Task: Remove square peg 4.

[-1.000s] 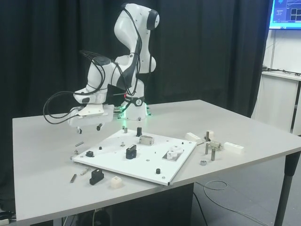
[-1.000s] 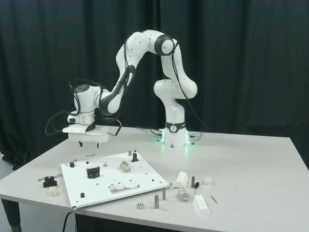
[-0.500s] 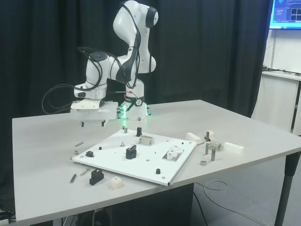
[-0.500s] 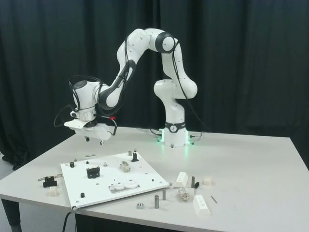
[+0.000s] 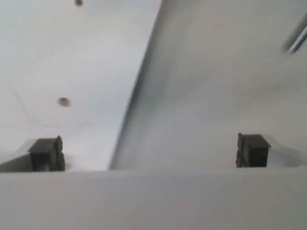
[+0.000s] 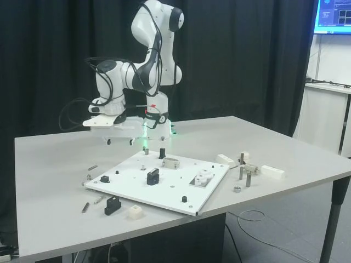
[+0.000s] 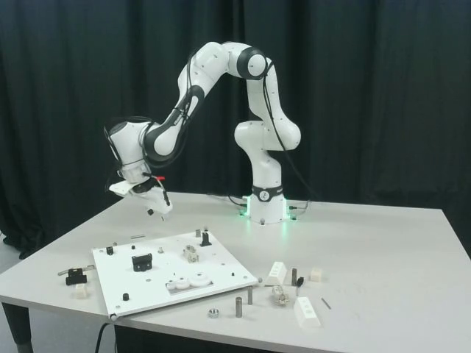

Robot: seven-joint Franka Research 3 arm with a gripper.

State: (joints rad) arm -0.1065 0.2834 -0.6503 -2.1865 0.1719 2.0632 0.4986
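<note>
Backdrop: black curtains hang behind a grey tabletop [image 6: 263,137], with the white arm's base bolted near the back edge.
Board: a flat white square assembly board [image 6: 164,183] lies toward the front edge, carrying small black and grey fittings.
Loose parts: a black block [image 6: 112,205] and a small white cube [image 6: 135,212] lie off the board beside its front corner; white blocks and grey metal pegs [image 7: 239,306] are scattered along the front edge on the board's other side.
Claw: the white arm's claw [image 6: 119,141] hangs in the air above the board's back edge, fingers spread well apart with nothing between them.
Task's thing: I cannot tell which piece is square peg 4; a short black upright piece [image 6: 162,153] stands at the board's back edge, nearest the claw, and may be it.
Progress: judged from this, nothing is gripped and no peg lifted; approach, grasp and pull-out all remain.
Views: the wrist view shows both black fingertips [image 5: 46,154] wide apart, straddling the board's edge; the room views alone show the arm's pose and the parts layout.
</note>
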